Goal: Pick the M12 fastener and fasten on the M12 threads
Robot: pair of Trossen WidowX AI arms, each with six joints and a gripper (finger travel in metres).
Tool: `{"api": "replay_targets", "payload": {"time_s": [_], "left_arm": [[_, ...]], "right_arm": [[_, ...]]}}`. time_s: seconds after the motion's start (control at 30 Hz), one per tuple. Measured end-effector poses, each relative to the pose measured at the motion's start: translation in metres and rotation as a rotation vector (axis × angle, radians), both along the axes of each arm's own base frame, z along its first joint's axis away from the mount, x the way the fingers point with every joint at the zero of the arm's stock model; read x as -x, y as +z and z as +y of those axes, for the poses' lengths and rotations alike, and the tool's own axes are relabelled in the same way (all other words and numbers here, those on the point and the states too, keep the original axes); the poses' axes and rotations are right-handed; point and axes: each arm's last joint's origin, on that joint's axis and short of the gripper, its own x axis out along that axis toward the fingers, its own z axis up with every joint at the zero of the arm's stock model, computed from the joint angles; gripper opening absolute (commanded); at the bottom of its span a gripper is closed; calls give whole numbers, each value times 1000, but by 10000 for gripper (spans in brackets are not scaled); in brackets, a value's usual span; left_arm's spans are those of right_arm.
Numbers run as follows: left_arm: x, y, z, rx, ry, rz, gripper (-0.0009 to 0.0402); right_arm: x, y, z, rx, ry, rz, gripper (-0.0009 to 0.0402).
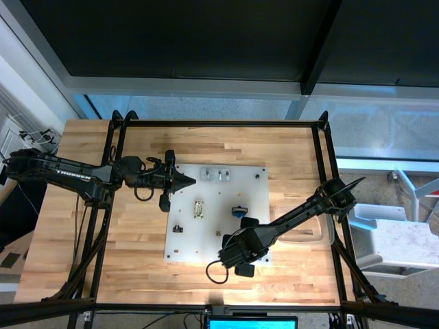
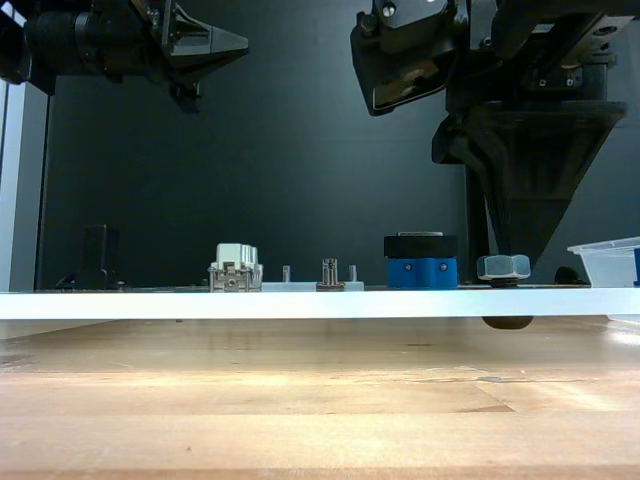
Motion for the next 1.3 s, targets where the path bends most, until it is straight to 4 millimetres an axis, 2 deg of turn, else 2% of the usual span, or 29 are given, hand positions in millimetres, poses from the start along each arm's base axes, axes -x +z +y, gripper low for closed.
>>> {"api": "replay_targets", "payload": {"time_s": [0.17,0.33,0.4,0.83,1.3], "left_arm": [[0,0,0,0,0,1,0],[0,0,0,0,0,0,0],[0,0,0,0,0,0,0],[0,0,0,0,0,1,0],[0,0,0,0,0,2,0]], "right_arm": [[-1,0,1,-29,4,1,0],[-1,1,7,-232,73,67,0],[1,4,8,-263,81,81,0],[1,12,-2,-33,9,-17,0],[-6,0,-4,-21,-15,-35,0]]}}
